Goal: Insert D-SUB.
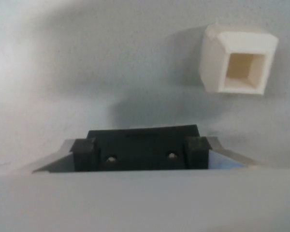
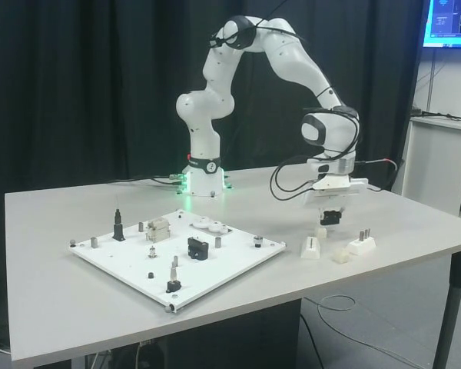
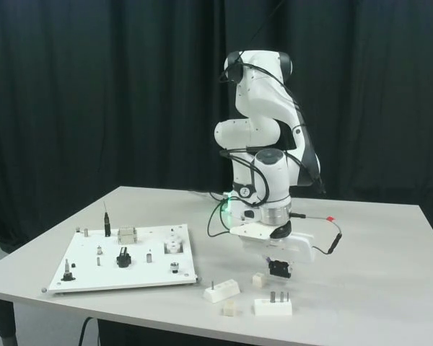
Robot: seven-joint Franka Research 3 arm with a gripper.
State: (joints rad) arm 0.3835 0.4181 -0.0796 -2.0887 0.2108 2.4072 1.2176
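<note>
Your arm's base (image 2: 201, 171) stands at the back of the desk (image 2: 54, 231). The board (image 2: 238, 257) lies on the desk before the base, to the left in the first room view. Beside the board's right edge three small blocks rest on the desk: one (image 2: 312, 247) nearest the board, a hollow cube (image 2: 342, 256) next to it, and a block with upright pins (image 2: 361, 244) farthest out. Your hand (image 2: 330, 217) hangs above a fourth small block (image 2: 321, 230), just behind those three.
</note>
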